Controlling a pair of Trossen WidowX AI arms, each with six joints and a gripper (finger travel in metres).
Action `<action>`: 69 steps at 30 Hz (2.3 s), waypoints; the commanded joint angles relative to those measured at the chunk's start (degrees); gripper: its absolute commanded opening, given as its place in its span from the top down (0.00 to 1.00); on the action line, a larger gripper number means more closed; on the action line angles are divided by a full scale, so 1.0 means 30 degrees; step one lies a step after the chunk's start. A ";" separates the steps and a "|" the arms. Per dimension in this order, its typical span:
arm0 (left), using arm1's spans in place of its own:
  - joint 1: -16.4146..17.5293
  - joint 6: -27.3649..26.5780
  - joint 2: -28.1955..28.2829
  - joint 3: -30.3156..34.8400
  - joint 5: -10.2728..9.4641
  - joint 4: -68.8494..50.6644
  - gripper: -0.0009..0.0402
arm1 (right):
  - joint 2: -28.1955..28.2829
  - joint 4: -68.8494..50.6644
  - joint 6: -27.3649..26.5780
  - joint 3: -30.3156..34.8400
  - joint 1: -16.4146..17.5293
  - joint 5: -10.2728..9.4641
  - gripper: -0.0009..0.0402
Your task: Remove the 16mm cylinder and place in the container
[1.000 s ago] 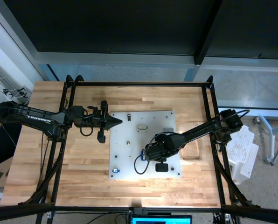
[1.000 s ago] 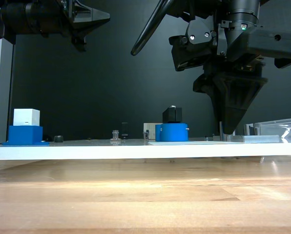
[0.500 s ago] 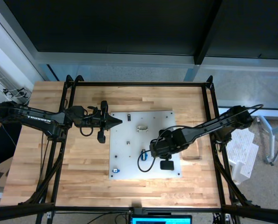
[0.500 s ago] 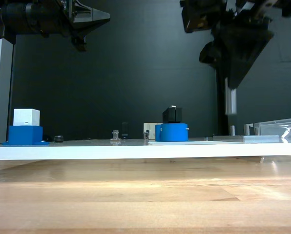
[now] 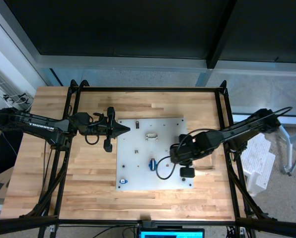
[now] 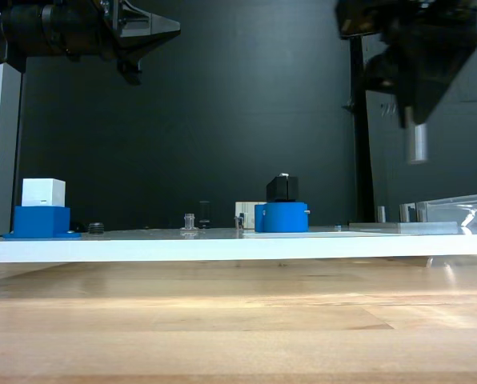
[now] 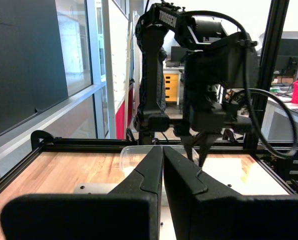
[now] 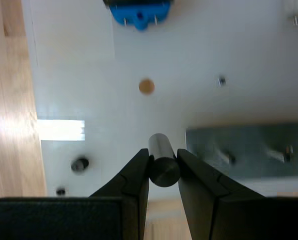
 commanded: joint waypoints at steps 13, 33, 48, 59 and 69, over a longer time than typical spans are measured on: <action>0.0000 0.0000 0.0007 0.0000 0.0000 0.0007 0.98 | -0.4860 -0.0291 0.3067 -0.5289 0.0379 0.0007 0.98; 0.0007 0.0007 0.0007 0.0000 0.0000 0.0007 0.98 | -0.5865 0.0328 0.4546 -0.8444 0.1224 0.0007 0.97; 0.0007 0.0000 0.0007 0.0000 0.0000 0.0007 0.98 | -0.5865 0.0372 0.4991 -0.8444 0.1297 0.0015 0.56; 0.0007 0.0007 0.0007 0.0000 0.0000 0.0007 0.98 | -0.5865 0.0379 0.4991 -0.8444 0.1282 0.0015 0.47; 0.0000 0.0007 0.0007 0.0000 -0.0007 0.0007 0.98 | -0.5865 0.0364 0.4991 -0.8247 0.1275 0.0015 0.48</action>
